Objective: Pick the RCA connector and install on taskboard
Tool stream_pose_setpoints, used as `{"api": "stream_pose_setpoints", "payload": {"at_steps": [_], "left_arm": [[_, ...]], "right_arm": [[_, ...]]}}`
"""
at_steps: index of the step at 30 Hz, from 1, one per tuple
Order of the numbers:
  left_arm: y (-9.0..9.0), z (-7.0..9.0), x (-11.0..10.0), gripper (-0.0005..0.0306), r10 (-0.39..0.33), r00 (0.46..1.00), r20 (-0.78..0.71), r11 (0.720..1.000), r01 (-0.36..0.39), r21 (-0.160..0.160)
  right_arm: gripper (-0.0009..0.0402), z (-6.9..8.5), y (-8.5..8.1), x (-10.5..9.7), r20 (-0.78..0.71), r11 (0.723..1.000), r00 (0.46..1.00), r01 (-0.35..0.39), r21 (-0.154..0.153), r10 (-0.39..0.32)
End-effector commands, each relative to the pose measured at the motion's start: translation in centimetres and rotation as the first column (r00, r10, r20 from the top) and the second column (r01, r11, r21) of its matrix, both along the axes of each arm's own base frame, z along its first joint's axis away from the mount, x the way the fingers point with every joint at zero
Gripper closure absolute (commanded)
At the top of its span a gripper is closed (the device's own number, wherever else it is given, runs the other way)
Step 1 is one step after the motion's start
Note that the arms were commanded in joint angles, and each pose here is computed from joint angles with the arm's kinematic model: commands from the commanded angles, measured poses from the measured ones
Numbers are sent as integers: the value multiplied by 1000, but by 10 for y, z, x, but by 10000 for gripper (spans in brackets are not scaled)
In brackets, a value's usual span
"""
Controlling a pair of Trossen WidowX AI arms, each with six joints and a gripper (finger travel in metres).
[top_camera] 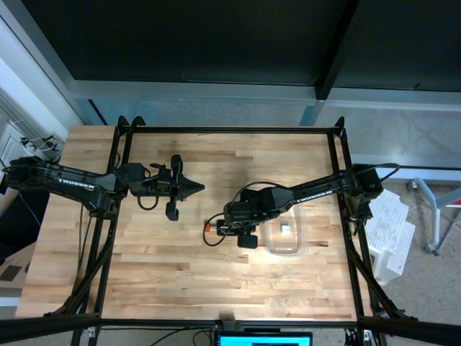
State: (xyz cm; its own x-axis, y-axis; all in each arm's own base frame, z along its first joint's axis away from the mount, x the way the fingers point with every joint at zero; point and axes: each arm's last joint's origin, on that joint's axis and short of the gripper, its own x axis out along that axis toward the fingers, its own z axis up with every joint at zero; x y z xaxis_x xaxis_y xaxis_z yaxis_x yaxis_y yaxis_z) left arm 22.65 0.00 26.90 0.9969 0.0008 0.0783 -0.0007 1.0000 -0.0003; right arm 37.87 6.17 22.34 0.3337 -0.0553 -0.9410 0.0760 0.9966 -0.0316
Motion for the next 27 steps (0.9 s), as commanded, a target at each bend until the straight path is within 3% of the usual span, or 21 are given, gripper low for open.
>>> {"api": "stream_pose_setpoints", "payload": {"at_steps": [1,27], "left_arm": [[0,0,0,300,0,1000,0,1000,0,0],[0,0,0,300,0,1000,0,1000,0,0]], "right_arm": [[375,-1,0,0,-1,1000,1000,1,-2,-1],[375,-10,-1,3,-16,1000,1000,3,4,-2]]}}
